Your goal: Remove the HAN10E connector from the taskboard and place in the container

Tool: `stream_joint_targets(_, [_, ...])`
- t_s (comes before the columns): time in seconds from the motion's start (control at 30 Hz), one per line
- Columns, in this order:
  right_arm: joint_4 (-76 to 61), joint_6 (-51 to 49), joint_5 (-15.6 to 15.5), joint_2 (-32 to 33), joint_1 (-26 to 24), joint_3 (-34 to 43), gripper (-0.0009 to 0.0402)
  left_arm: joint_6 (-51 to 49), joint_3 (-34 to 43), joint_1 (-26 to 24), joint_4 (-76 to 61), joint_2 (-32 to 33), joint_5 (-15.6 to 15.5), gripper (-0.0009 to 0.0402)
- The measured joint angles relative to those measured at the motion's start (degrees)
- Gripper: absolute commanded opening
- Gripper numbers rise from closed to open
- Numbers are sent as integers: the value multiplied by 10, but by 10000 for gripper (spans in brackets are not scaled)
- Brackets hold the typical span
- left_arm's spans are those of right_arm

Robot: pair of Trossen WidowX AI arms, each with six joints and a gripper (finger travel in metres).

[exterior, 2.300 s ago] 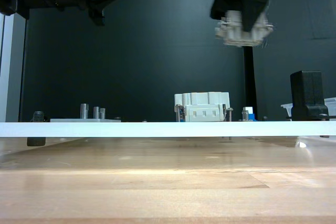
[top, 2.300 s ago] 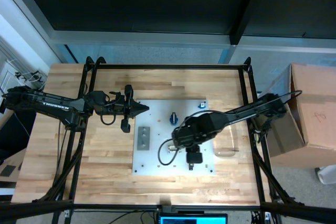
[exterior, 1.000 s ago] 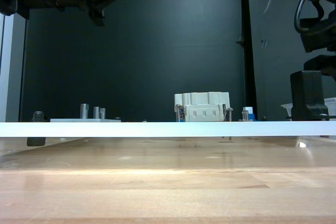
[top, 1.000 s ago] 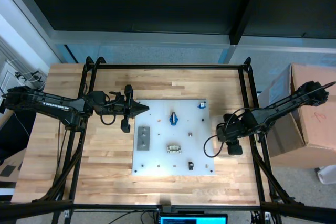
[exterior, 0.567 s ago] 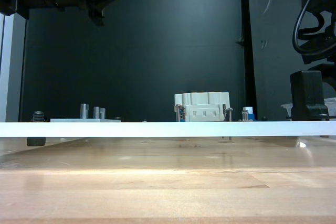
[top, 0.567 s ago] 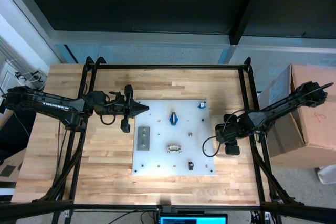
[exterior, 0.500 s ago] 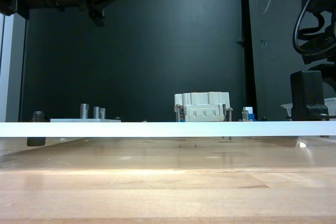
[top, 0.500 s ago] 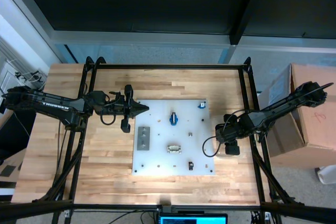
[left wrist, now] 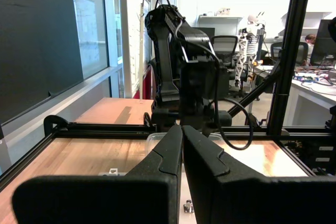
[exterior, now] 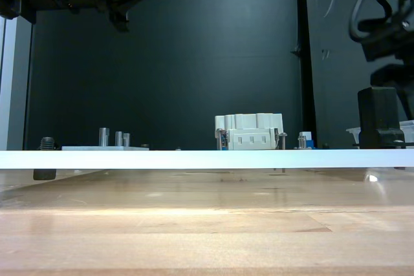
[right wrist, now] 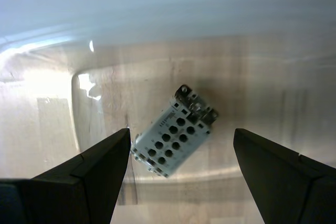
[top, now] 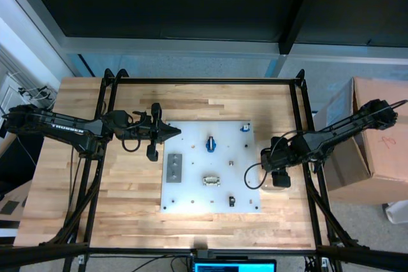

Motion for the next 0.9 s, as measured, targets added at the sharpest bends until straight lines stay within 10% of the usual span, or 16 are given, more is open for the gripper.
stream_joint_targets(0.9, [342,-169,17,-55,-173,55,3,0,0,0,0,0,0,0])
